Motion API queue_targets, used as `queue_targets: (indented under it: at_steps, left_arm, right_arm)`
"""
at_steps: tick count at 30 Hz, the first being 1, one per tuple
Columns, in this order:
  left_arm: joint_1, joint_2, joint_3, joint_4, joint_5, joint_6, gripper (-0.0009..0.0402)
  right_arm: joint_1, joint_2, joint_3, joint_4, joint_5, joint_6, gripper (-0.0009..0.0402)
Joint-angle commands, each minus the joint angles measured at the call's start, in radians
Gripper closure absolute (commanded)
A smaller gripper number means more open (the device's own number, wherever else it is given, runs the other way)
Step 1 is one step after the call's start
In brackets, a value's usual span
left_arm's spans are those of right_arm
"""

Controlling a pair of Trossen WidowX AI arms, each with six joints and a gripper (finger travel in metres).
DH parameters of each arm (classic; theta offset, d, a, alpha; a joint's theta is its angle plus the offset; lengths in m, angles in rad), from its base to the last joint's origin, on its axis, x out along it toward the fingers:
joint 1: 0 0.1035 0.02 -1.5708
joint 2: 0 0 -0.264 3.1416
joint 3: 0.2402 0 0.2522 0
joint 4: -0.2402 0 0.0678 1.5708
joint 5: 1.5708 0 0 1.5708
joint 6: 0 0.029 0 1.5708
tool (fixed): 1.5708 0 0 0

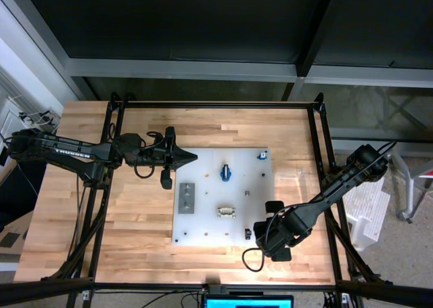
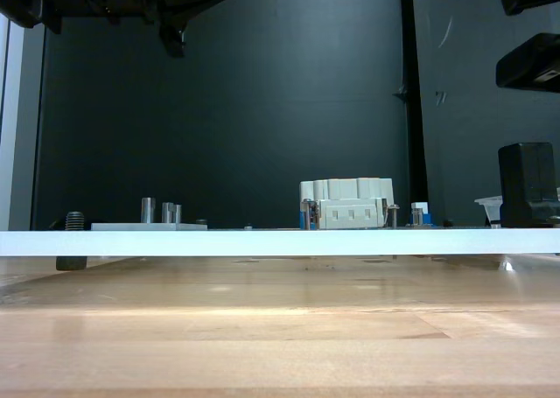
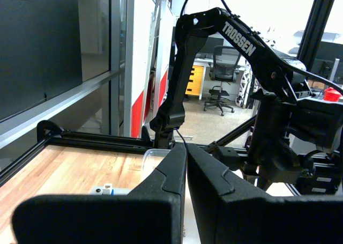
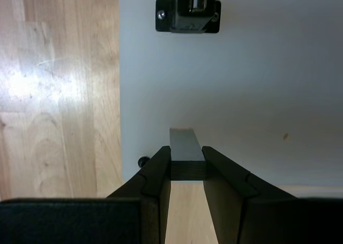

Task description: Pick the 16mm bar and install on taskboard

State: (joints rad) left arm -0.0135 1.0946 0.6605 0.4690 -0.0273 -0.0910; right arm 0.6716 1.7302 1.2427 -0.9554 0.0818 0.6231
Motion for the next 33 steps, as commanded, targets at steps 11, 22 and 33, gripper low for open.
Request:
queue_targets:
  at_steps: [11, 22, 33]
  left_arm:
    - [0.000, 0.000, 0.000, 0.000, 0.000, 0.000, 0.0393]
    - [0.000, 0.000, 0.000, 0.000, 0.000, 0.000, 0.0393]
    - [0.000, 0.000, 0.000, 0.000, 0.000, 0.000, 0.0393]
  right_arm:
    - [0.003, 0.000, -0.025, 0.031, -0.004, 0.020, 0.0393]
    - [0.003, 0.000, -0.025, 0.030, -0.004, 0.019, 0.0393]
    - [0.003, 0.000, -0.025, 0.030, -0.004, 0.018, 0.0393]
